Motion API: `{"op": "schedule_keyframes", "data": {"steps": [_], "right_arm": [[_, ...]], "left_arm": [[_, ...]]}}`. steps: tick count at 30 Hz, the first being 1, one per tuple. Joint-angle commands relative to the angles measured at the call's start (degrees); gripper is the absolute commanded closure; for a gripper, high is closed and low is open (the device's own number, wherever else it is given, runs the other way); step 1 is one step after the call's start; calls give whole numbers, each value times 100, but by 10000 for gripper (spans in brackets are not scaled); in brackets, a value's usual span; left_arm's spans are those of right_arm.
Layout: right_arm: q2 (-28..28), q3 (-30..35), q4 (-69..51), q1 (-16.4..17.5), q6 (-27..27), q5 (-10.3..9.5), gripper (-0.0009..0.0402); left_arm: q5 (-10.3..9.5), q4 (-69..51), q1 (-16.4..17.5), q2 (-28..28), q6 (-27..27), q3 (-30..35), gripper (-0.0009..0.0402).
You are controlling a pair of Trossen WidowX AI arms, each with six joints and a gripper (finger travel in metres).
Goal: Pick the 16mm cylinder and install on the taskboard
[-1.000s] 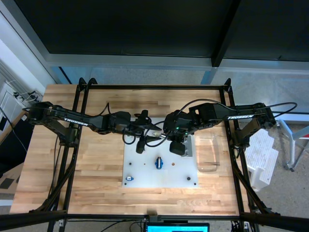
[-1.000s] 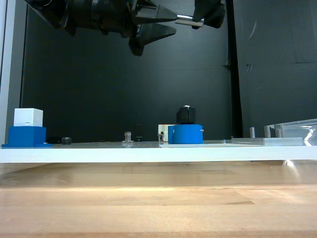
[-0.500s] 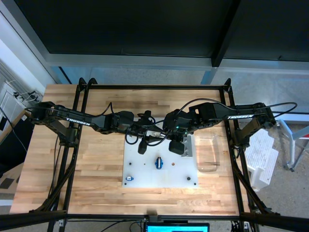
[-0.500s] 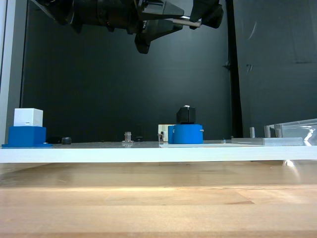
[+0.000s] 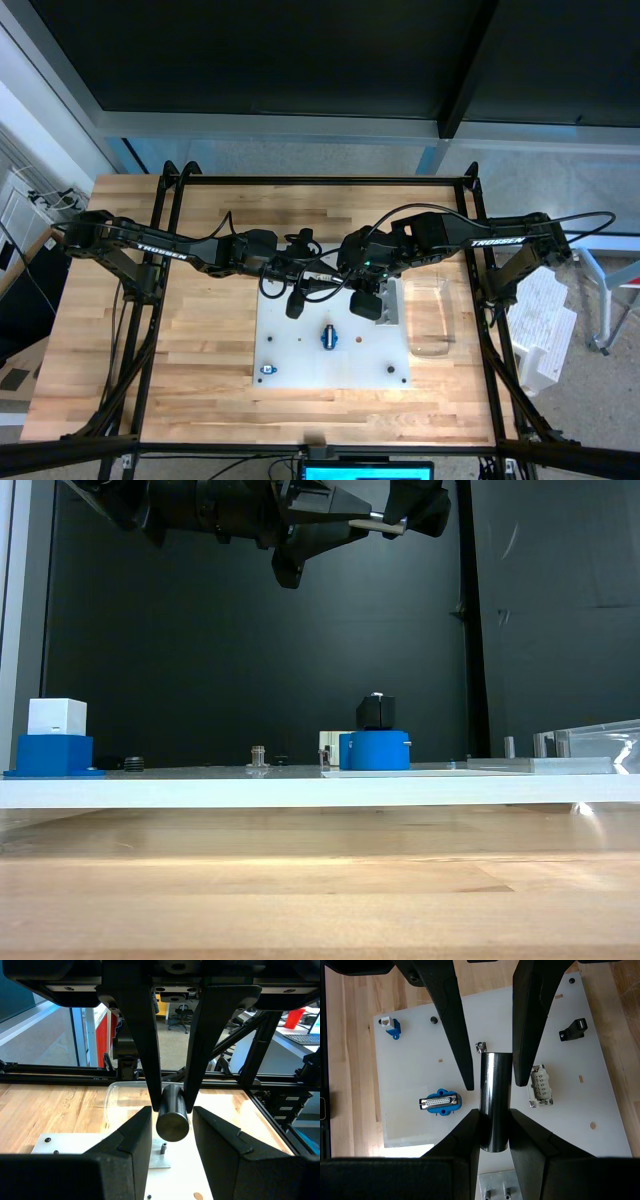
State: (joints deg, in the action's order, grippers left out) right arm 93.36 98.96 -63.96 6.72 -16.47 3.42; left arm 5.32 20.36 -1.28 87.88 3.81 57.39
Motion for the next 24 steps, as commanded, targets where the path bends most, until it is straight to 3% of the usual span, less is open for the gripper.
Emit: {"op": "schedule_keyframes", "data": {"steps": [1, 7, 11, 14, 17, 24], "right_arm": [[4, -2, -2, 0, 9, 4, 379], [4, -2, 0, 0, 28, 9, 379], [4, -2, -2, 0, 31, 168, 379], [4, -2, -2, 0, 44, 173, 368], [4, -2, 0, 0, 46, 173, 332], [4, -4, 0, 2, 103, 175, 206]], "left_arm": [[138, 17, 2, -2, 0, 0, 301], [138, 17, 2, -2, 0, 0, 332], [138, 13, 2, -2, 17, 0, 353], [138, 13, 2, -2, 20, 0, 365], [138, 13, 2, -2, 22, 0, 372], [138, 4, 2, -2, 20, 0, 372]]}}
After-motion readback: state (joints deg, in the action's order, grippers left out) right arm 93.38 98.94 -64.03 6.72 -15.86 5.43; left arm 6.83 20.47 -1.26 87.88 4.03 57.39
